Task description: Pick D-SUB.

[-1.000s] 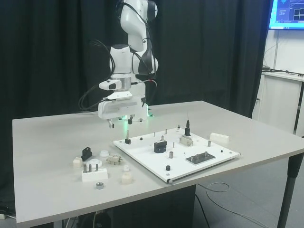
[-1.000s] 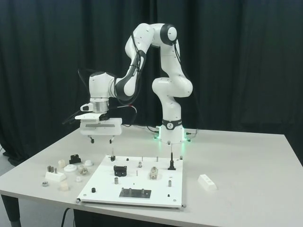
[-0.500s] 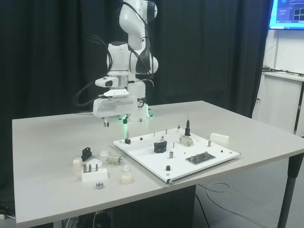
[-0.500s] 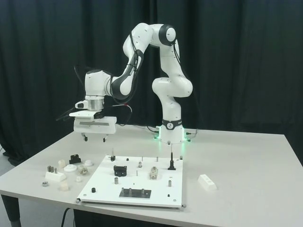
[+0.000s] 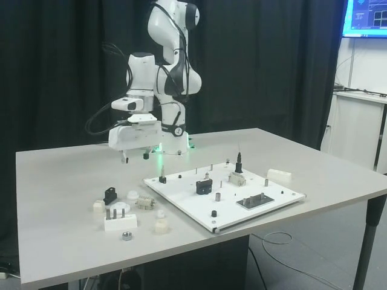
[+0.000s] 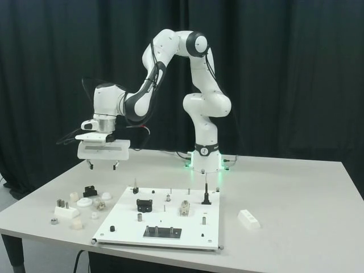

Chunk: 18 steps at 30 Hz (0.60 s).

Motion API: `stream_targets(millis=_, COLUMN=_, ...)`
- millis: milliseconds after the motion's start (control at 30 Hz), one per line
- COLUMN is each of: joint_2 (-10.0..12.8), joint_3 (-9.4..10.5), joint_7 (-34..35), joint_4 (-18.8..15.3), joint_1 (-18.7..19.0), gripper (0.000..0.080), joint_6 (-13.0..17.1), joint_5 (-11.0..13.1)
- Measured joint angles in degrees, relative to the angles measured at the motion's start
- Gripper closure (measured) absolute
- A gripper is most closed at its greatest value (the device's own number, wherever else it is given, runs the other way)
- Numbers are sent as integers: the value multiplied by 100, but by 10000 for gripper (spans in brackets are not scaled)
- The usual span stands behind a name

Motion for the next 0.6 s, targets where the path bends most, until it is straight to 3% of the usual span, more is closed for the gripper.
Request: stream_targets(millis=600, joint_2=295, joint_3=-26, joint_7=-1893, joint_4=246, joint_1=-439, gripper=3, joint_6=0, joint_5=12)
